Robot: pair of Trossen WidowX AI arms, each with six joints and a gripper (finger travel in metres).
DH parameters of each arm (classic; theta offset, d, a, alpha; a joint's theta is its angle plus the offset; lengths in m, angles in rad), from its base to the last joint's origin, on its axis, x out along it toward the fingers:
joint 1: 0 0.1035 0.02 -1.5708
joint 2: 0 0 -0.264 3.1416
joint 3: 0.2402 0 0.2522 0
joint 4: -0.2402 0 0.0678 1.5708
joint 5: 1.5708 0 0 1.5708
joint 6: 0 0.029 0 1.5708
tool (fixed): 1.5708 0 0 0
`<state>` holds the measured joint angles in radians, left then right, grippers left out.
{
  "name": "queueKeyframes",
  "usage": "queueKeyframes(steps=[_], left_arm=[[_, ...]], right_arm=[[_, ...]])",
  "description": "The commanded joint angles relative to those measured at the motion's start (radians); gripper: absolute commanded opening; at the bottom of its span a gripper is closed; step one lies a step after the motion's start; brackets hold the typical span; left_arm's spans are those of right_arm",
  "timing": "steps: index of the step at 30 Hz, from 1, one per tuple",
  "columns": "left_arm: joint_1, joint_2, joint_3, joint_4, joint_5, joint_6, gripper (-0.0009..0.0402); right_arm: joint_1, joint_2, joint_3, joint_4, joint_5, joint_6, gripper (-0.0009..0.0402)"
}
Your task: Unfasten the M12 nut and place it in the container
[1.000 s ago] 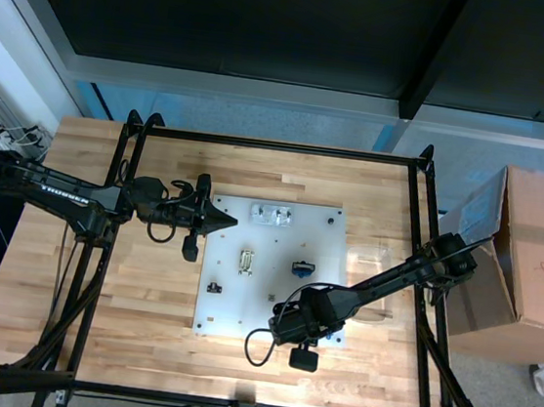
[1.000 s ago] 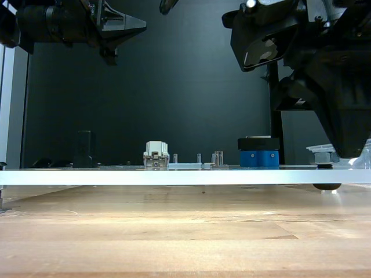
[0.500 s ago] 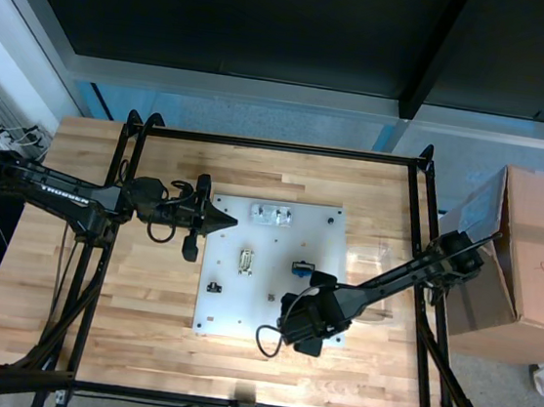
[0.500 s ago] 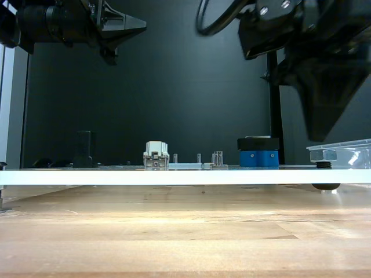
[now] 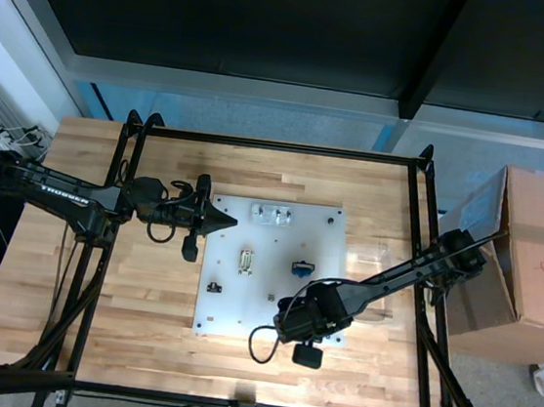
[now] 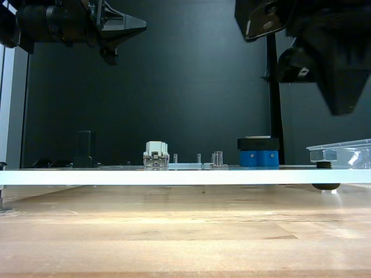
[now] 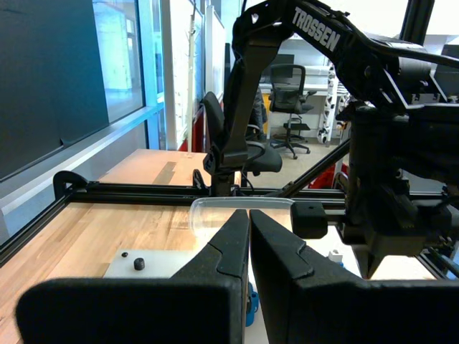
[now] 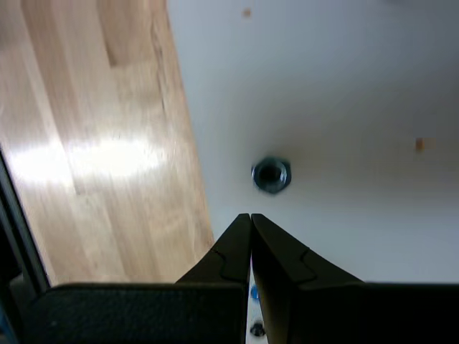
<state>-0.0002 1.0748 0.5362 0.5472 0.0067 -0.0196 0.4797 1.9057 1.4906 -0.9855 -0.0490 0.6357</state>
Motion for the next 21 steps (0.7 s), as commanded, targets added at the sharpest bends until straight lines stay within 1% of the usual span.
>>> queueKeyframes(steps=[1, 3, 5, 8, 10, 13, 16, 21], left_arm=[[0.000, 0.000, 0.000, 0.002, 0.000, 0.000, 0.0000], [0.000, 0.000, 0.000, 0.000, 0.000, 0.000, 0.0000], [0.000, 0.000, 0.000, 0.000, 0.000, 0.000, 0.0000], [0.000, 0.000, 0.000, 0.000, 0.000, 0.000, 0.0000], [0.000, 0.000, 0.000, 0.000, 0.000, 0.000, 0.0000], [0.000, 0.000, 0.000, 0.001, 0.000, 0.000, 0.0000], [0.000, 0.000, 0.000, 0.000, 0.000, 0.000, 0.0000], [0.000, 0.000, 0.000, 0.000, 0.000, 0.000, 0.0000]], right_arm=[[0.003, 0.035, -0.002, 0.034, -0.005, 0.000, 0.0000], [0.004, 0.055, -0.002, 0.055, -0.011, 0.000, 0.0000], [0.006, 0.072, -0.002, 0.076, -0.035, 0.000, 0.0000], [0.006, 0.086, -0.003, 0.087, -0.049, 0.000, 0.0000], [0.005, 0.088, -0.007, 0.086, -0.044, 0.000, 0.0000], [0.005, 0.085, -0.009, 0.076, -0.011, 0.001, 0.0000], [0.005, 0.084, -0.009, 0.050, 0.005, 0.003, 0.0000], [0.005, 0.082, -0.009, 0.035, 0.005, 0.003, 0.0000]])
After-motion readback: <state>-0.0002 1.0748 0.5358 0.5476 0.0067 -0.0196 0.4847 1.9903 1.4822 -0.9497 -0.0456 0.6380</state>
